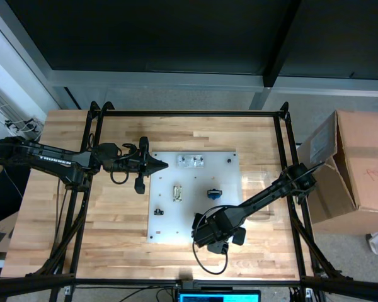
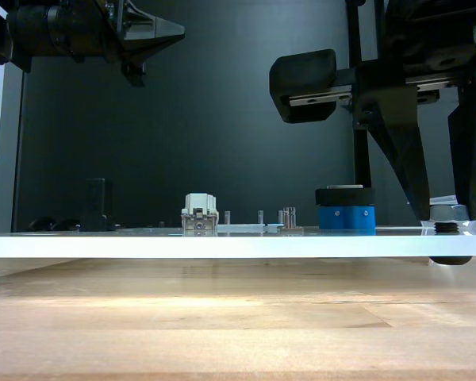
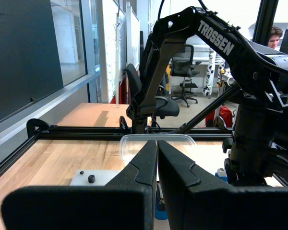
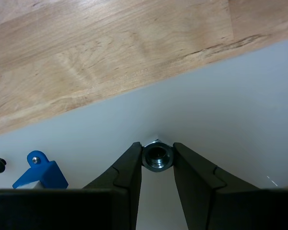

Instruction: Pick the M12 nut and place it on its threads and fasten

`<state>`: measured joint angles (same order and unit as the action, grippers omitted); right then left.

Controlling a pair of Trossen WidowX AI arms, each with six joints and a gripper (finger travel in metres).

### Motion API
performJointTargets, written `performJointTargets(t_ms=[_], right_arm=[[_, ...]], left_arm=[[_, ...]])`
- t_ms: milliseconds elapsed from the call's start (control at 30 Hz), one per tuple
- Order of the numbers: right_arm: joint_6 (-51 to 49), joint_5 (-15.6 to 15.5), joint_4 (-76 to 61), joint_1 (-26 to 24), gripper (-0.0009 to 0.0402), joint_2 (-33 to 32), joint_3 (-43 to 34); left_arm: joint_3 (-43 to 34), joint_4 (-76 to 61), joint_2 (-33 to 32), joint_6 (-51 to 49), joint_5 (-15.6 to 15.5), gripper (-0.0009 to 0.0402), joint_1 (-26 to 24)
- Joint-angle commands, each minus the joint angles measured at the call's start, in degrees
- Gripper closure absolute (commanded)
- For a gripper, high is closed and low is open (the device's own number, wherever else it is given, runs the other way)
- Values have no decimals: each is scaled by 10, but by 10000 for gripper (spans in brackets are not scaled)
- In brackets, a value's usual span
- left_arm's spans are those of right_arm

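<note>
**Table** (image 1: 63, 207): pale wood planks with visible grain, framed by black rails.

**White board** (image 1: 170, 220): flat, matte, rectangular, lying mid-table. It carries a white blocky connector (image 2: 199, 214), a blue bracket (image 4: 41, 173) and a squat blue cylinder with a black cap (image 2: 345, 208).

**Clear tray** (image 3: 156, 142): thin, glossy plastic with rounded corners, on the wood just beside the board's right edge.

**Cardboard box** (image 1: 349, 163): brown and open-flapped, beyond the table's right side.

**Left gripper** (image 1: 160, 165): matte black, with two tapered fingers brought together into a single point and nothing between them. The arm lies stretched level from the table's left edge. The gripper is held high above the board's far left part and points toward the right.

**Right gripper** (image 4: 157, 149): black, with angular fingers narrowing to slim tips. The arm reaches in from the right edge, bends down and points the gripper steeply at the board's near right part. The tips are clamped on either side of the nut.

**M12 nut** (image 4: 157, 157): small, bright silver metal with a dark threaded bore that faces the right wrist camera. It is held between the right fingertips, low over the white board.

**Stud** (image 2: 448, 228): short, black and ribbed. In the low view it stands between the lower ends of the right fingers with its ribs showing. Whether the nut sits on its stud cannot be told.
</note>
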<state>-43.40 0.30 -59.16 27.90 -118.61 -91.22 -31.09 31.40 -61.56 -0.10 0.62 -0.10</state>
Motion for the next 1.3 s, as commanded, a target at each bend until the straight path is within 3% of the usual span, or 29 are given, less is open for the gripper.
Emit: performJointTargets(t_ms=[33, 500, 967, 1300], right_arm=[[36, 2, 2, -2, 373, -1, 0], [375, 1, 2, -5, 373, -1, 0], [893, 2, 7, -5, 373, -1, 0], [1161, 1, 15, -5, 373, -1, 0]], left_arm=[[0, 0, 0, 0, 0, 393, 0], [0, 0, 0, 0, 0, 393, 0], [0, 0, 0, 0, 0, 393, 0], [0, 0, 0, 0, 0, 393, 0]])
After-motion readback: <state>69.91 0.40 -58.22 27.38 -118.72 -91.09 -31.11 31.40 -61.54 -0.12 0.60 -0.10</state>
